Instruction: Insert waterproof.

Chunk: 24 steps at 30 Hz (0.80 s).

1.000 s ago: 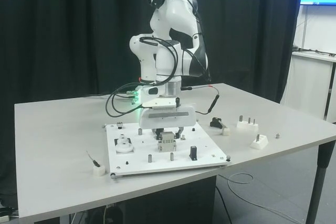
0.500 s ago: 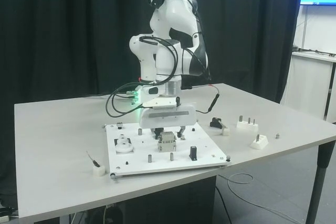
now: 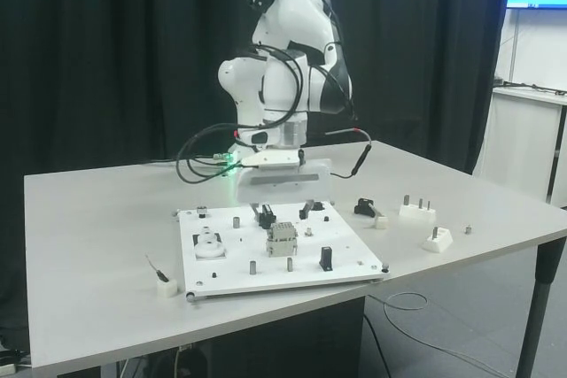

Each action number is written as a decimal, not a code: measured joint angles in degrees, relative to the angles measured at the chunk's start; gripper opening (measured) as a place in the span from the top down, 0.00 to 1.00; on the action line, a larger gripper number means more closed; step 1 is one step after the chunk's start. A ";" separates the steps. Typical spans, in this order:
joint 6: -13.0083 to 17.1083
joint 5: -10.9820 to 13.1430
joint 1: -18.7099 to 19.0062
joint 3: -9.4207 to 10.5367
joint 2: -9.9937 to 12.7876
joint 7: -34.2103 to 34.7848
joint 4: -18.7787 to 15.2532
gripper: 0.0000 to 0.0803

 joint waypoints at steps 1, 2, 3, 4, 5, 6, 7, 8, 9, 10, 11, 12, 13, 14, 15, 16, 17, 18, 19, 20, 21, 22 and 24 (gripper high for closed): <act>-0.25 -0.25 -0.06 -0.14 -0.07 0.06 0.22 0.01; -0.48 -0.54 -0.15 -0.30 -0.13 0.16 0.46 0.01; -0.69 -0.80 -0.24 -0.44 -0.17 0.33 0.69 0.01; -0.92 -1.00 -0.37 -0.55 -0.21 0.55 0.89 0.00; -1.20 -1.15 -0.52 -0.64 -0.23 0.81 1.10 0.00; -1.41 -1.21 -0.66 -0.69 -0.25 1.04 1.26 0.00; -1.63 -1.25 -0.84 -0.75 -0.27 1.32 1.41 0.00; -1.80 -1.26 -1.02 -0.78 -0.29 1.52 1.53 0.00; -1.96 -1.27 -1.18 -0.80 -0.29 1.70 1.61 0.00; -2.17 -1.27 -1.38 -0.80 -0.29 1.90 1.68 0.00; -2.36 -1.27 -1.54 -0.81 -0.29 2.06 1.72 0.00; -2.54 -1.27 -1.72 -0.80 -0.29 2.24 1.74 0.00; -2.67 -1.27 -1.86 -0.80 -0.29 2.41 1.74 0.00; -2.80 -1.27 -2.00 -0.80 -0.29 2.57 1.74 0.00; -2.96 -1.27 -2.13 -0.80 -0.29 2.70 1.74 0.00; -3.13 -1.27 -2.25 -0.80 -0.29 2.81 1.74 0.00; -3.33 -1.27 -2.36 -0.80 -0.28 2.91 1.74 0.00; -3.52 -1.27 -2.47 -0.79 -0.28 2.98 1.74 0.00; -3.68 -1.27 -2.58 -0.79 -0.26 3.05 1.74 0.00; -3.79 -1.27 -2.69 -0.79 -0.24 3.12 1.74 0.00; -3.86 -1.27 -2.79 -0.78 -0.21 3.18 1.74 0.00; -3.92 -1.27 -2.87 -0.77 -0.17 3.25 1.74 0.00; -4.06 -1.27 -3.01 -0.77 -0.08 3.41 1.71 0.00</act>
